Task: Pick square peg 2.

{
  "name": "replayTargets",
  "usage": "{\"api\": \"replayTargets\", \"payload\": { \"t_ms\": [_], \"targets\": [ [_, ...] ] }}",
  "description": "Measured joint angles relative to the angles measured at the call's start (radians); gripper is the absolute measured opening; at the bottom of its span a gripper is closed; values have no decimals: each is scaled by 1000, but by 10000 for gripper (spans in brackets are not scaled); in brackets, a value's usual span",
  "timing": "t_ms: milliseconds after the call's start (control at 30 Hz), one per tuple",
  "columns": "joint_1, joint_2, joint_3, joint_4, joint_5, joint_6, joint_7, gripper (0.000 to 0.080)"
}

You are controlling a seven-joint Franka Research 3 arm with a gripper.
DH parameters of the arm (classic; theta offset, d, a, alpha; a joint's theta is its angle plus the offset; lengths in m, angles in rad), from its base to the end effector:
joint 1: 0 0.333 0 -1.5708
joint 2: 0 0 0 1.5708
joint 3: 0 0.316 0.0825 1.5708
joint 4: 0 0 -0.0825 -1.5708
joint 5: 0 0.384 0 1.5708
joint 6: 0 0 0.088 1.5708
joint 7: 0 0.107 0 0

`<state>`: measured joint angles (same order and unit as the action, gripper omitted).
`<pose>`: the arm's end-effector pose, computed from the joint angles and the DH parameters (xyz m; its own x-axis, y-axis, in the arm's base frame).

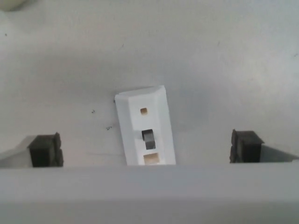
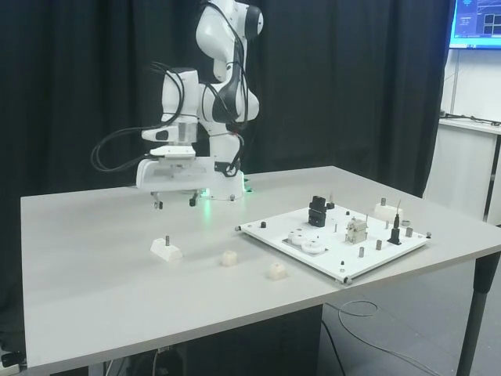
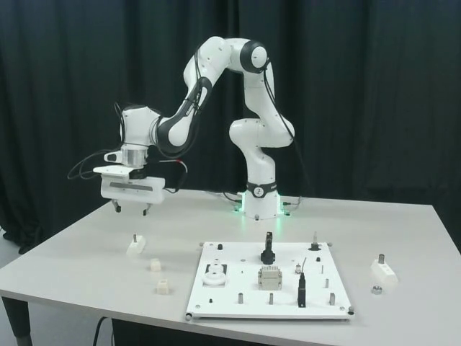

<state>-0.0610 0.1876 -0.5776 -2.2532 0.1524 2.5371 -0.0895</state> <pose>0.4412 -0.3276 0.3064 0.7871 -0.6028 0.1311 -0.6092 -0.7929 0.0116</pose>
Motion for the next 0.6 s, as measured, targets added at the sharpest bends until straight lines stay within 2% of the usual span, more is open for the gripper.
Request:
{"api": "replayTargets", "payload": {
  "t_ms": [600],
  "targets": [
    [-19, 65, -3, 9, 28, 15, -178, 800]
  ]
}}
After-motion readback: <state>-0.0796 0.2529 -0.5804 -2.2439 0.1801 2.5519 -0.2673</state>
